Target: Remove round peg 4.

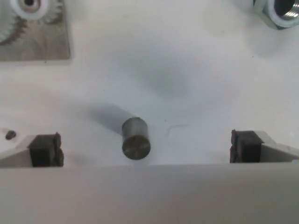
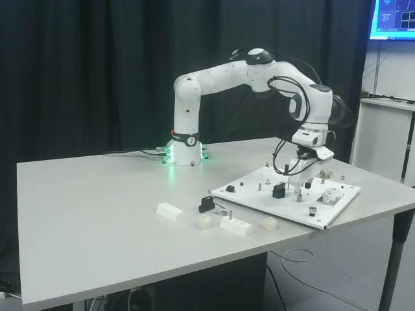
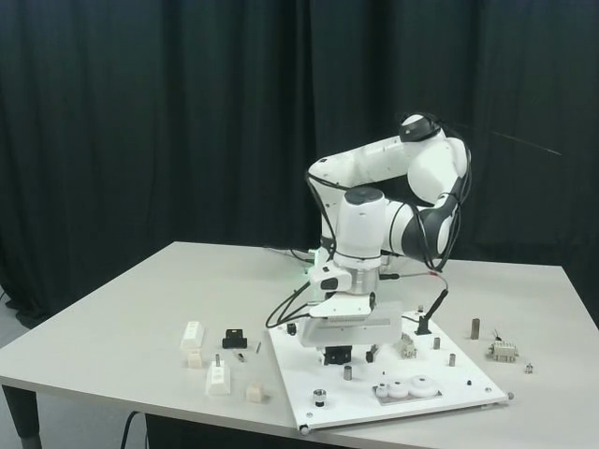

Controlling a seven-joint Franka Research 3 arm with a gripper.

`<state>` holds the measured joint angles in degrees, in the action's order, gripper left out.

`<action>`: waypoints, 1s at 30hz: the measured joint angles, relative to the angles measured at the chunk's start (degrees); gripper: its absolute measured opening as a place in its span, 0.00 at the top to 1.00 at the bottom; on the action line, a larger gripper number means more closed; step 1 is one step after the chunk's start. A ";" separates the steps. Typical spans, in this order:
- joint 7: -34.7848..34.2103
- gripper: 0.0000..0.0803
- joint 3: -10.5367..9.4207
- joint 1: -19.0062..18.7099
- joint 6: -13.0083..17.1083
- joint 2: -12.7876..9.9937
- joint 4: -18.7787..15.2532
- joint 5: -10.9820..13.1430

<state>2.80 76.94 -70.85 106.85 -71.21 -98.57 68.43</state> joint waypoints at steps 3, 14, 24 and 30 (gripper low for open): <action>0.32 0.00 -0.32 0.03 0.23 0.00 -0.37 0.57; 0.94 0.00 -1.87 0.06 0.45 0.00 -1.51 1.50; 1.55 0.00 -3.07 -0.04 1.64 -0.05 -2.51 2.48; 1.87 0.00 -3.16 -0.28 2.36 -0.10 -2.99 3.27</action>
